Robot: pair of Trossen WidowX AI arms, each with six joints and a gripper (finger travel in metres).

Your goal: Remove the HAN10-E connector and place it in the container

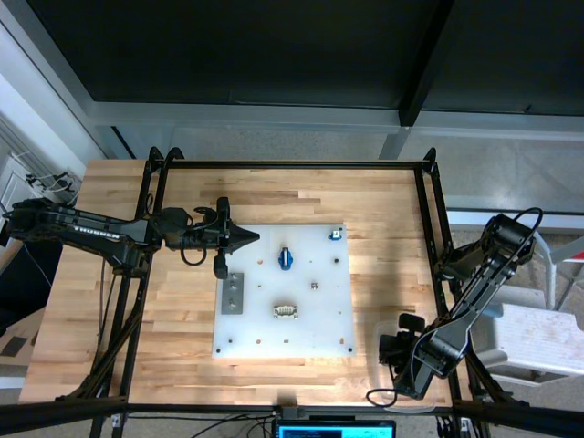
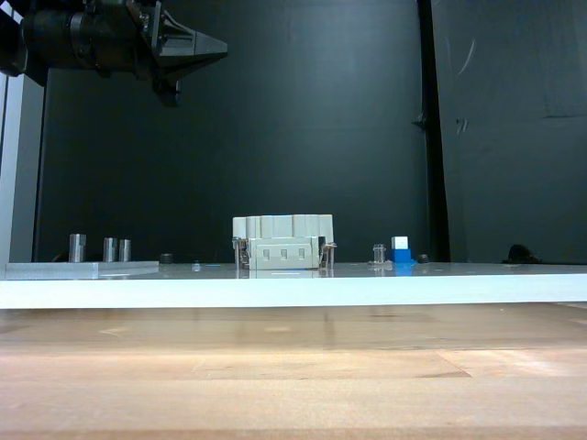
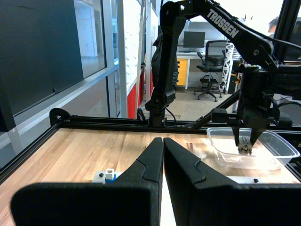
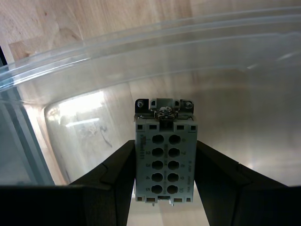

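The HAN10-E connector [image 4: 164, 150], a light-grey block with two rows of numbered holes and a metal clip at one end, is clamped between my right gripper's [image 4: 164, 188] black fingers. It hangs inside the clear container [image 4: 94, 56], above its floor. In the left wrist view the right gripper [image 3: 244, 149] points down into the container [image 3: 277, 150] beyond the board. My left gripper [image 1: 251, 238] is shut and empty, hovering high over the white board's [image 1: 319, 338] left part. A grey connector housing [image 1: 286, 312] [image 2: 282, 243] stays mounted on the board.
On the board stand a blue knob [image 1: 285, 258], a small blue-white piece [image 1: 335, 234] [image 2: 400, 249] and a grey metal plate with pegs [image 1: 234, 294] [image 2: 92, 266]. A black frame [image 1: 292, 164] rings the wooden table.
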